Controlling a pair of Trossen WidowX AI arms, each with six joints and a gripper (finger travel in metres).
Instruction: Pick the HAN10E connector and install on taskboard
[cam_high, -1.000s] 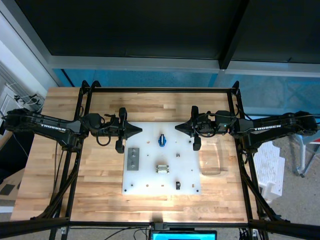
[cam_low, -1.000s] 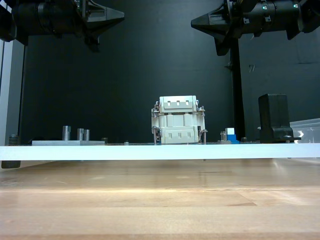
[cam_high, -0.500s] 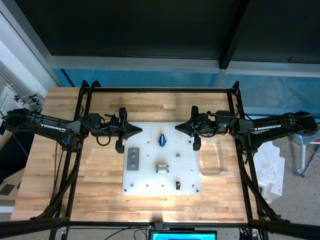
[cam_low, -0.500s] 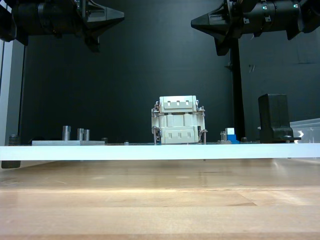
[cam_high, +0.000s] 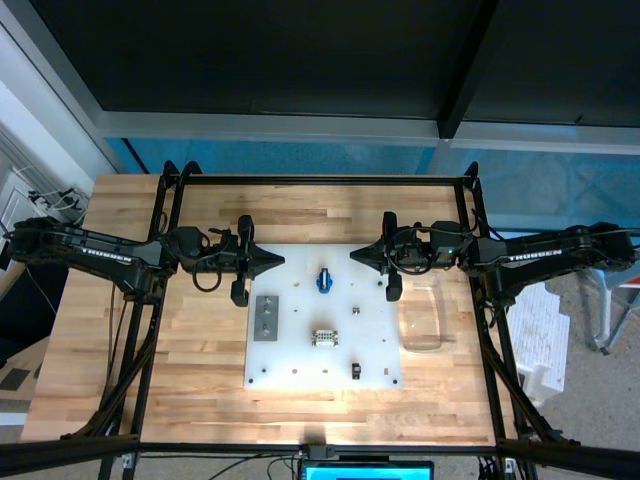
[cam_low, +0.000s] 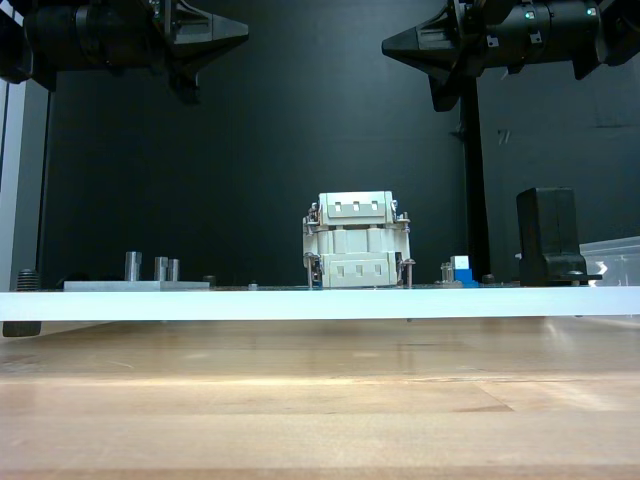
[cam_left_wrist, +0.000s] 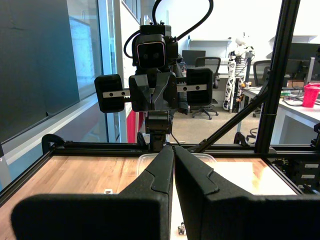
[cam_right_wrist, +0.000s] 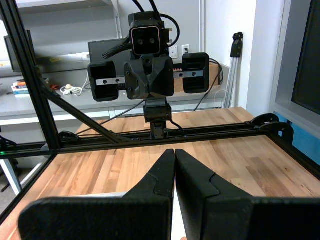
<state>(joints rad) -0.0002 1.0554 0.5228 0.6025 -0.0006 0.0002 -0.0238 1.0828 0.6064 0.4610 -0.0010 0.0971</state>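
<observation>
Black fingers pressed together and holding nothing, my left end effector hangs high over the far left corner of the taskboard, tips pointing inward. My right end effector, likewise closed and empty, hangs over the far right part, facing it. The HAN10E connector sits upright on the white board, nearer the front and well apart from both. A grey metal block lies to its left and a blue part beyond it. A clear plastic tray rests on the wooden desk at the board's right edge.
</observation>
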